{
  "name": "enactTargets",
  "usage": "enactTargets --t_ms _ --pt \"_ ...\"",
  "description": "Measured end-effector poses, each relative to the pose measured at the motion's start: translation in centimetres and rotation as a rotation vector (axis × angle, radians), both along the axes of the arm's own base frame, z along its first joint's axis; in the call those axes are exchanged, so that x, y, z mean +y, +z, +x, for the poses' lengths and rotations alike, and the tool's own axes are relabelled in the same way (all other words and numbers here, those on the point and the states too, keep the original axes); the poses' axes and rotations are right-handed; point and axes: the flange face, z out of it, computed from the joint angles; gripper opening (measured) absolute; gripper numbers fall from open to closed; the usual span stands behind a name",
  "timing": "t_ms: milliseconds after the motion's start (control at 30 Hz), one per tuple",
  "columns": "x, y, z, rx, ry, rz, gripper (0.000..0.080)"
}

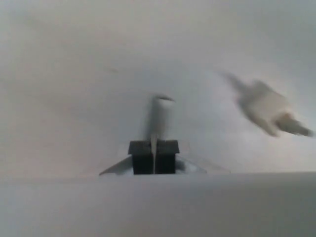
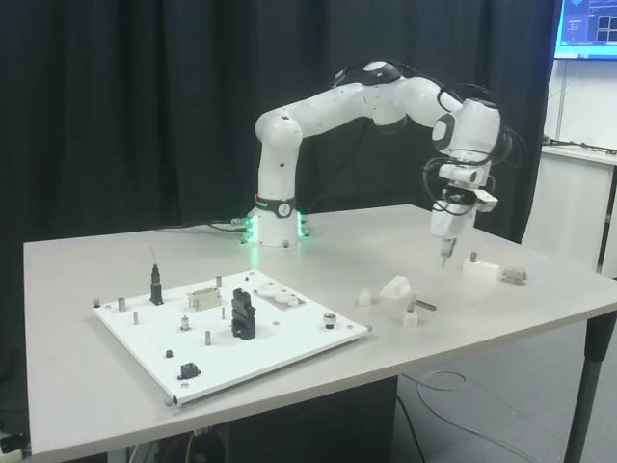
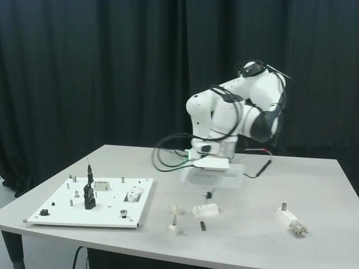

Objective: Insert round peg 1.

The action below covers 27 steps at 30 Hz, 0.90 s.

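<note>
At the near edge of the smooth grey bench lies a flat white square board, studded with short upright pins, a black blocky fixture standing near its middle, a small black piece near its front corner, and a thin black-tipped post toward the back. Just beyond the board's right corner, loose on the bench, sit several small white plastic parts: a wedge-shaped block, a little round-edged piece and a small cube with a stub, beside a short dark pin. Farther right rests a white rectangular block with a peg standing up from it, and just beside it a small grey metallic part. Above the bench between those groups hangs the claw, pointing down from the glossy white jointed arm. Its two black square-ended fingers are pressed close on a slim, pale cylindrical peg, which sticks out below the fingertips, clear of the bench and well apart from the board. In the wrist view a blurred white blocky part lies on the bench beside the peg. Behind the bench, heavy black curtains hang in soft vertical folds.
</note>
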Motion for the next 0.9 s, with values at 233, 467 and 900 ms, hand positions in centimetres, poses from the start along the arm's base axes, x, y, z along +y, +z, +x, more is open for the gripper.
enactTargets --t_ms 233,467,900 --pt "-6.4 0.6 0.7 0.009 0.010 -0.028 0.0017" --pt "-12.6 1.2 0.9 0.023 0.015 -0.048 0.0017" --pt "-24.0 3.1 0.2 0.038 0.016 -0.090 0.0017"
